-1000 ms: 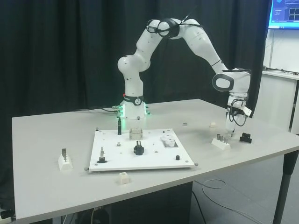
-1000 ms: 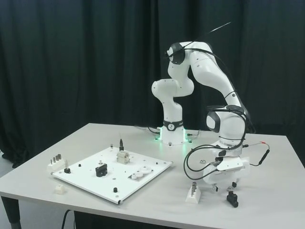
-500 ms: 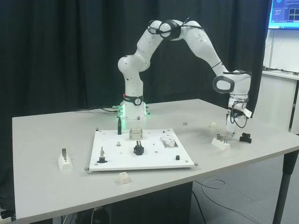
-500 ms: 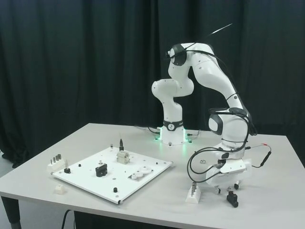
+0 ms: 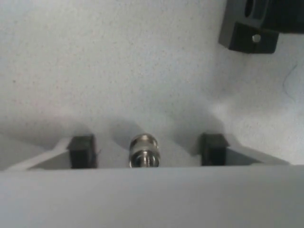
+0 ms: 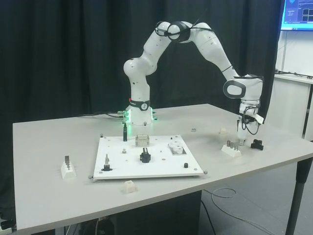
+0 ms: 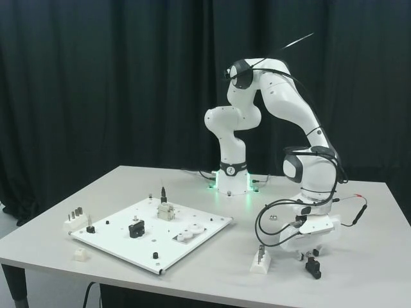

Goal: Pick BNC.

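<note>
The white arm reaches low over the right end of the grey table [image 6: 58, 142], and its gripper [image 5: 146, 151] stands with the two black fingertips [image 5: 81, 148] spread wide apart, holding nothing. Right between them in the wrist view sits the BNC, a short ribbed metal cylinder [image 5: 145, 150], upright and centred in the gap, with clear space on either side. From the first room view the gripper [image 6: 241, 138] hangs just beside the small white holder block [image 6: 231, 149] carrying little metal posts; whether the connector sits on that block or on the table I cannot tell. A small black bracket-shaped part [image 7: 313, 266] lies just beside the hand on the tabletop, apart from the connector. Now the good way in, as I judge it: keep the cylinder centred between the pads, come straight down so both pads meet the ribbed body at the same height, then close evenly. An off-centre closing would likely tip or roll it, since it is round and smooth metal. Lift vertically afterwards, staying clear of the black part and the trailing black cable [image 7: 273, 218].
</note>
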`<state>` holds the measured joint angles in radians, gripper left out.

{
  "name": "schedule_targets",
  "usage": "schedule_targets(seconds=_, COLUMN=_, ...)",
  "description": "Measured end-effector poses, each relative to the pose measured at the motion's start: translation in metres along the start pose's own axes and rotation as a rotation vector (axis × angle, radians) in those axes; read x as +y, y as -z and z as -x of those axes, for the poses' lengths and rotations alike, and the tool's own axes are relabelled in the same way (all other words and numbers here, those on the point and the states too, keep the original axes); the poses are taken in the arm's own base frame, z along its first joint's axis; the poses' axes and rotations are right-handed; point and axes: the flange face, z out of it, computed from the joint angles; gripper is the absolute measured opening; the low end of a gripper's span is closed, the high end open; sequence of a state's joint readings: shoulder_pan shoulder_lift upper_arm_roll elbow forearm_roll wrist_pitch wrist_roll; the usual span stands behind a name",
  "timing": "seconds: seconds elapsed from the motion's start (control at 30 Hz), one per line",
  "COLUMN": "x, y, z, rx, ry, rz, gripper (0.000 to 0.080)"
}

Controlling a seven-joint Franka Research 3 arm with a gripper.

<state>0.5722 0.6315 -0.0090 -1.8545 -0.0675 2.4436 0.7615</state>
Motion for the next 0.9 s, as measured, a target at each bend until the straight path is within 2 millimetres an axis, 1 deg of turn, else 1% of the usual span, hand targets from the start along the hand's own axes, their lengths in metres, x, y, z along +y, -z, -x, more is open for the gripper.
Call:
schedule_targets(seconds=0.27, x=0.000, y=0.000, z=0.000, rx=0.000, ry=-0.003, rz=0.001, gripper=0.0543)
schedule_targets(seconds=0.3, x=0.000, y=0.000, z=0.000, rx=0.000, ry=-0.004, rz=0.001, gripper=0.0201)
schedule_targets(seconds=0.47, x=0.001, y=0.000, z=-0.001, rx=0.002, ry=-0.009, rz=0.001, gripper=0.0201)
schedule_targets(seconds=0.5, x=0.001, y=0.000, z=-0.002, rx=0.002, ry=-0.011, rz=0.001, gripper=0.0122)
schedule_targets(seconds=0.7, x=0.002, y=0.004, z=-0.006, rx=0.009, ry=-0.019, rz=-0.001, gripper=0.0122)
schedule_targets(seconds=0.9, x=0.002, y=0.012, z=-0.014, rx=0.011, ry=-0.026, rz=0.005, gripper=0.0122)
